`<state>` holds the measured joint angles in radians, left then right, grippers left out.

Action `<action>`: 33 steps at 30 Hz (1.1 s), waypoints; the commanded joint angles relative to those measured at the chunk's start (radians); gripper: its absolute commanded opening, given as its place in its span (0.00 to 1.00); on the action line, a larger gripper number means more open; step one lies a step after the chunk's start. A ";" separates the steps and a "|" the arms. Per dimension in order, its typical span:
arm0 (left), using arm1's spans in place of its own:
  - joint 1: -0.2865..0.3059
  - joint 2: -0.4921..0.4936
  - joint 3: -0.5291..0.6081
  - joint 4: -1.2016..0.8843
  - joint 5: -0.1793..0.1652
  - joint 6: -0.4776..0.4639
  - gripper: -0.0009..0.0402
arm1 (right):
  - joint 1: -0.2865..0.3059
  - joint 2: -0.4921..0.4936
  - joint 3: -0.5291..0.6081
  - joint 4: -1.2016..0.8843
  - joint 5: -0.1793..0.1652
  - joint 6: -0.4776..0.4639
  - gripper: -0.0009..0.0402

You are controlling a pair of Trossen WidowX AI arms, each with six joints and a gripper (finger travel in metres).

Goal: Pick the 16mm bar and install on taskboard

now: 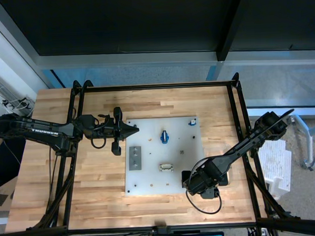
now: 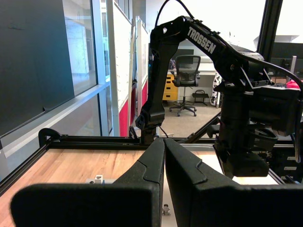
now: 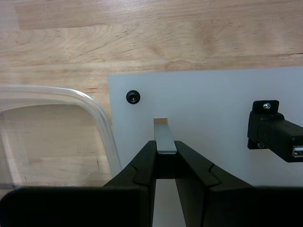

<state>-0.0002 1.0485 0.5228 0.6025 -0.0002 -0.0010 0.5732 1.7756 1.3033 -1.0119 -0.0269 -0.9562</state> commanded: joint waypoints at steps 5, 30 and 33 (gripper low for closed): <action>0.000 0.000 0.000 0.000 0.000 0.000 0.02 | 0.001 0.001 0.000 0.007 -0.002 -0.007 0.02; 0.000 0.000 0.000 0.000 0.000 0.000 0.02 | 0.001 0.001 -0.002 0.006 -0.005 -0.021 0.02; 0.000 0.000 0.000 0.000 0.000 0.000 0.02 | 0.001 0.001 -0.002 0.006 -0.022 -0.019 0.02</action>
<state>-0.0002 1.0489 0.5228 0.6025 -0.0002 -0.0013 0.5735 1.7760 1.3018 -1.0031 -0.0380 -0.9779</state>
